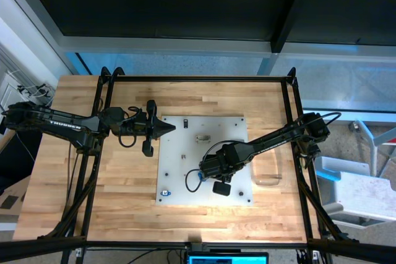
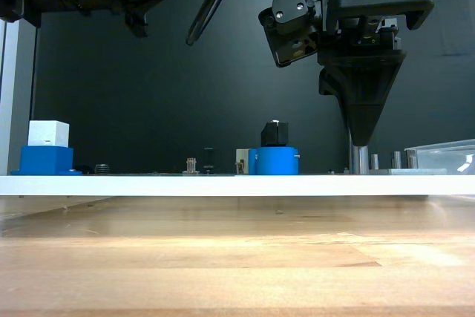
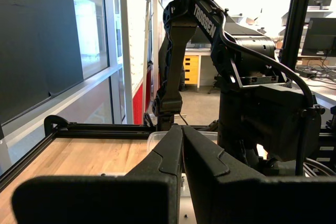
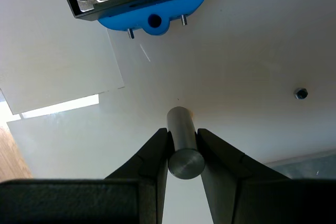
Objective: Pick the 16mm cylinder and place it in the taskboard
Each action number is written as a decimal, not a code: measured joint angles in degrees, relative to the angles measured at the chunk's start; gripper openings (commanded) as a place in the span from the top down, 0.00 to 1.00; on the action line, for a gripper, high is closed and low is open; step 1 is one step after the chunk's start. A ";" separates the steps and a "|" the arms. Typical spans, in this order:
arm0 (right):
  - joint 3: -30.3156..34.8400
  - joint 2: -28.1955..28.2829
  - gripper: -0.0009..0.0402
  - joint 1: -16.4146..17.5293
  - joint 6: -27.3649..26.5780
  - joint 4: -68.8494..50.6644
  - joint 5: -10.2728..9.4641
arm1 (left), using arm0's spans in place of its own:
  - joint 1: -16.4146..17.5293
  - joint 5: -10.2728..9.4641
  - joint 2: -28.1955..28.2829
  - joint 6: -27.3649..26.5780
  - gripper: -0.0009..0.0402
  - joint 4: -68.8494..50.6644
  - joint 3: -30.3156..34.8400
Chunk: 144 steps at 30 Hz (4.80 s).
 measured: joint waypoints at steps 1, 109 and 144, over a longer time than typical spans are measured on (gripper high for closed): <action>0.00 -0.02 0.94 0.00 0.00 -0.17 0.13 | 0.00 0.00 0.00 0.00 0.98 -0.02 0.00; -2.47 -9.35 0.60 0.52 -0.28 0.00 1.18 | 0.00 0.00 0.02 0.00 0.98 -0.02 0.02; -2.47 -11.17 0.60 0.42 -0.13 -2.71 1.16 | 0.00 0.00 0.00 0.00 0.98 0.00 0.02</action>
